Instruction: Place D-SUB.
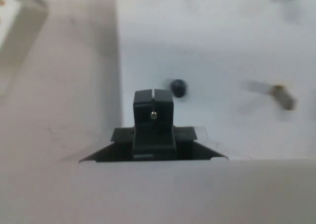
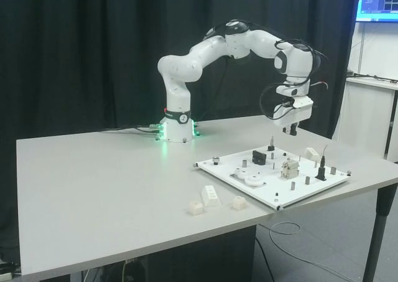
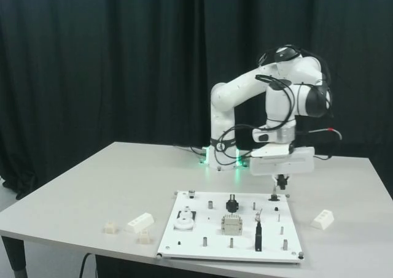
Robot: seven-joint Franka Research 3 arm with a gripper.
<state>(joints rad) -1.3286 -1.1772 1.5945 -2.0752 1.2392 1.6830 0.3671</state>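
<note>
My gripper (image 1: pixel 153 135) is shut on a small black part, the D-SUB (image 1: pixel 153 112), which stands up between the fingertips with a small metal pin on its face. In the first room view the gripper (image 2: pixel 291 130) hangs a little above the far edge of the white board (image 2: pixel 217 165). The second room view puts the gripper (image 3: pixel 281 181) over the far right corner of that board (image 3: pixel 196 238). Under the held part lies the board's edge, where the white board (image 1: pixel 212 41) meets the grey table (image 1: pixel 64 95). A black round knob (image 1: pixel 178 88) sits on the board just beyond the part.
The board carries several pegs and fixtures, among them a black upright (image 3: pixel 258 236) and a grey block (image 3: pixel 231 224). Three white blocks (image 3: pixel 140 221) lie on the table left of the board. Another white block (image 3: pixel 322 218) lies to its right. The arm's base (image 2: pixel 176 129) glows green.
</note>
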